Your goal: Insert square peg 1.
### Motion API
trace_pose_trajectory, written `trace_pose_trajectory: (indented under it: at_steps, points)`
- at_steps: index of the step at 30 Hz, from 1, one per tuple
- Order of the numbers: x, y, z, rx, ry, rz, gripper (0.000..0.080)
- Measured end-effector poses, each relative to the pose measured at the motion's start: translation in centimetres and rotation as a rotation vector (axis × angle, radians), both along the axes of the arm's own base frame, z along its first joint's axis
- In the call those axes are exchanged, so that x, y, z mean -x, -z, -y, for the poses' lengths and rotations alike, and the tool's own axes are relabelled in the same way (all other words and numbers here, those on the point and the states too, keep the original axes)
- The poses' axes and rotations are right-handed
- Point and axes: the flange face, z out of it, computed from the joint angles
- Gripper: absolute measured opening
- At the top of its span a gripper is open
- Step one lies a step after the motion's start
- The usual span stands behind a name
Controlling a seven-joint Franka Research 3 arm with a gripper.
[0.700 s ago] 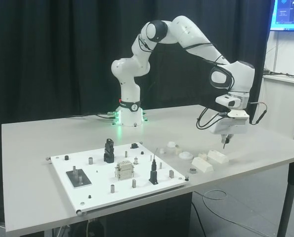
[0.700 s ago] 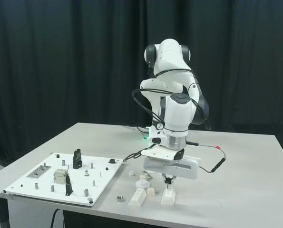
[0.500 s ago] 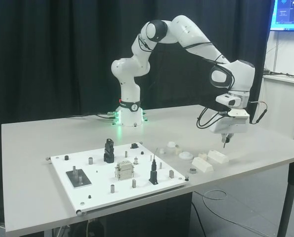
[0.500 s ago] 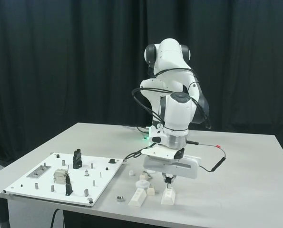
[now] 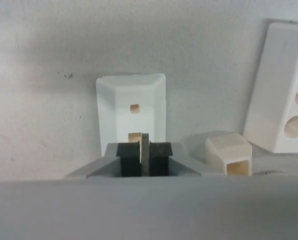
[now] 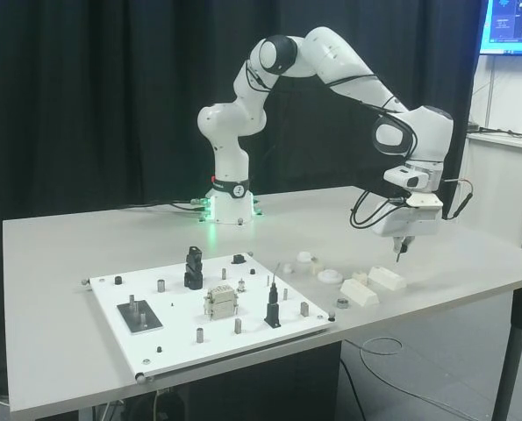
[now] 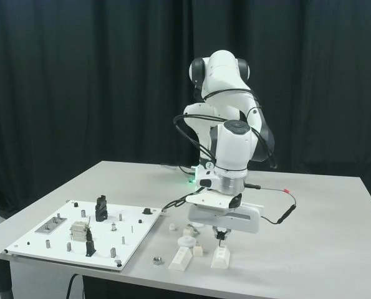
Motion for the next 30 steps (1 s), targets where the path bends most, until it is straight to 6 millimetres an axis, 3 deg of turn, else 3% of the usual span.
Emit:
trace_pose_trajectory:
  at_steps: [30]
  points:
    - [-0.16,0.14,0.29,0.000,0.010,0.008,0.0034]
